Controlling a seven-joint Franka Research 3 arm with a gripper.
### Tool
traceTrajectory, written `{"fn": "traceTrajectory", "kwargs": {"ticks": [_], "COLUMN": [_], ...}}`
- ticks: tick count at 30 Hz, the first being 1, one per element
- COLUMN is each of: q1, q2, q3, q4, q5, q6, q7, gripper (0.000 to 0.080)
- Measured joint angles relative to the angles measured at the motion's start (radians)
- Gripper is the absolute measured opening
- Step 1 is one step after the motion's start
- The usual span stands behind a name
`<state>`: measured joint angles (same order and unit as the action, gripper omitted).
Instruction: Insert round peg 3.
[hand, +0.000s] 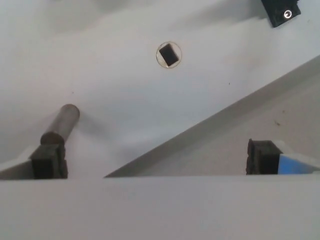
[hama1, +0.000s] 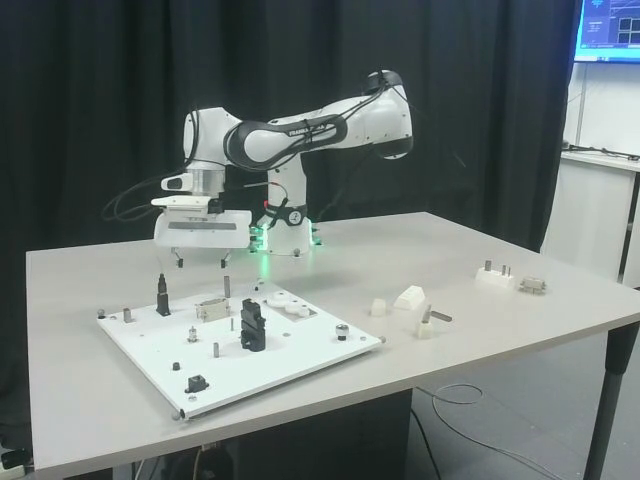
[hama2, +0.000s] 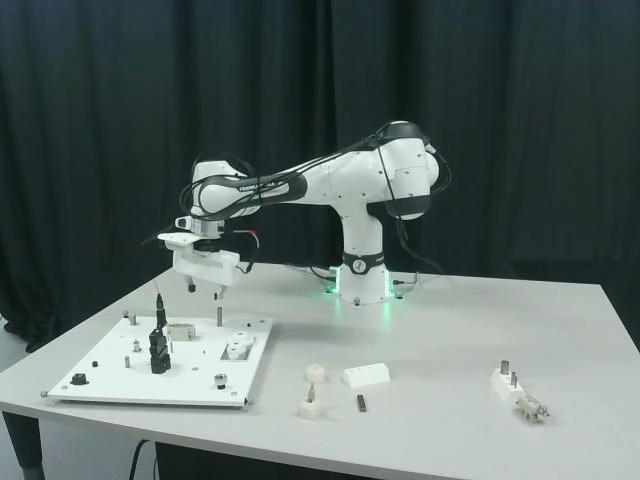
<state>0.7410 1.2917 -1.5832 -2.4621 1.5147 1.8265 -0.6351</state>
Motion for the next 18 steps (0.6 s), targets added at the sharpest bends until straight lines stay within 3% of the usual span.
{"fn": "traceTrajectory", "kwargs": {"ticks": [18], "q1": [-0.006], "q2": [0.000], "q3": [0.027], "q4": [-0.001], "q5": [0.019], "q6": [0.000], "q7": [0.000], "gripper": [0.0800]}}
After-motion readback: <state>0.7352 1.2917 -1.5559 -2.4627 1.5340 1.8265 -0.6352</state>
